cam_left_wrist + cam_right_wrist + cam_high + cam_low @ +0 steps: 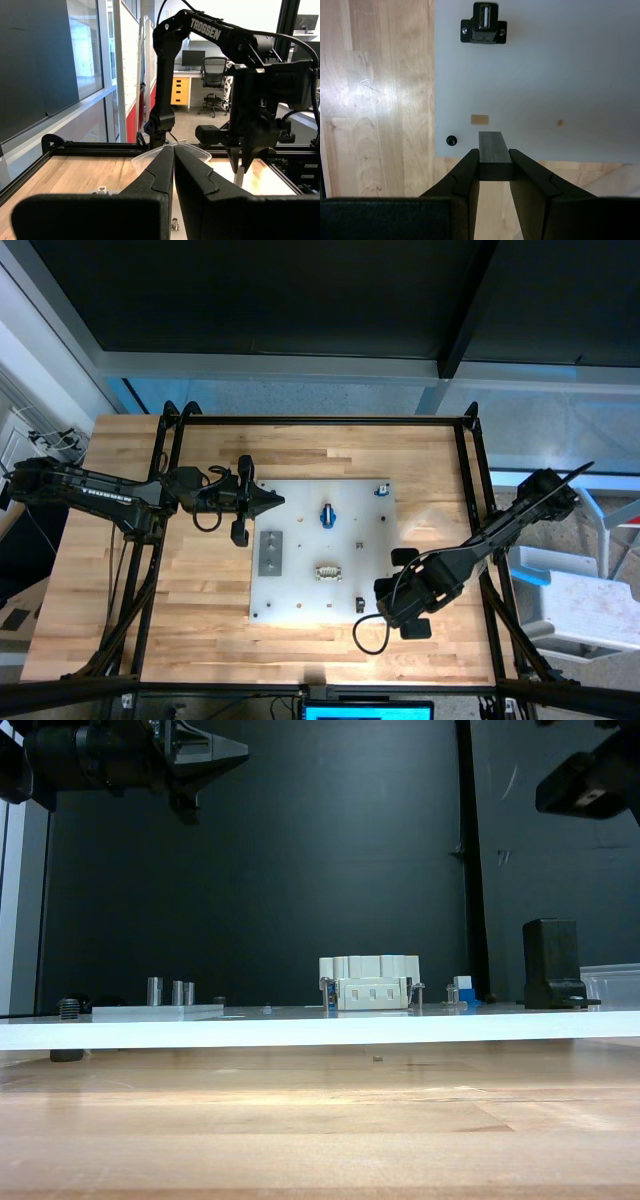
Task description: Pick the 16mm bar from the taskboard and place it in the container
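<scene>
Above the left edge of the taskboard [300,585] our left gripper [275,502] hung clenched and empty, while over the near right corner our right gripper [495,162] grasped the 16mm bar [493,145]; we judged that the carry to the container [145,159] beside the board came next.

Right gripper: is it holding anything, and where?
The right gripper, above the taskboard's edge, clamps the 16mm bar by its sides; left gripper, raised over the board's left edge, is shut, empty.

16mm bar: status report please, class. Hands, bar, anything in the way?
Right hand shut on 16mm bar, over taskboard near-right corner. Left hand shut, high over its left edge. Container ahead; path looks clear.
</scene>
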Robot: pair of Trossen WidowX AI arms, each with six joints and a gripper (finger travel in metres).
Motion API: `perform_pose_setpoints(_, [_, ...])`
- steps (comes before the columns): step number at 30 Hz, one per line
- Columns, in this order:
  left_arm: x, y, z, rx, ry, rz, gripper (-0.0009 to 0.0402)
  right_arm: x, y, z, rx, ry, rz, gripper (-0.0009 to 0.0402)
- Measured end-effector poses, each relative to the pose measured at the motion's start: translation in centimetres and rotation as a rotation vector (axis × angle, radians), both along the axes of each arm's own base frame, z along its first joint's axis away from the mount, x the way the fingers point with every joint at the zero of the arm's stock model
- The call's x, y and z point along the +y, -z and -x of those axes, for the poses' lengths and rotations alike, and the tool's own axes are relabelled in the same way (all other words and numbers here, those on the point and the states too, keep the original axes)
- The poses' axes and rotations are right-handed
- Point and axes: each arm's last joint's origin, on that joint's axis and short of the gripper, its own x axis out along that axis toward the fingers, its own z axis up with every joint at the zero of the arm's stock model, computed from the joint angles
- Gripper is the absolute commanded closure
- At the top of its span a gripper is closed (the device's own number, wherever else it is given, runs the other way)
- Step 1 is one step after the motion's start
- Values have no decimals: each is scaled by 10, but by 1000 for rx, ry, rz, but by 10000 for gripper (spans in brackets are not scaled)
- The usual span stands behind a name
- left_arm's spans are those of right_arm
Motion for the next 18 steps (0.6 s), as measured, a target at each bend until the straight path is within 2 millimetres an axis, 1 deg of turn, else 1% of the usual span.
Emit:
perform_pose_setpoints(10, [0,0,0,0,0,0,393,-12,-14,5,-29,28,-5,381])
perform_pose_setpoints(14, [0,0,0,0,0,0,393,-25,-21,7,-48,93,-24,381])
perform_pose_setpoints(18, [0,0,0,1,0,0,393,-41,-23,13,-54,149,-31,381])
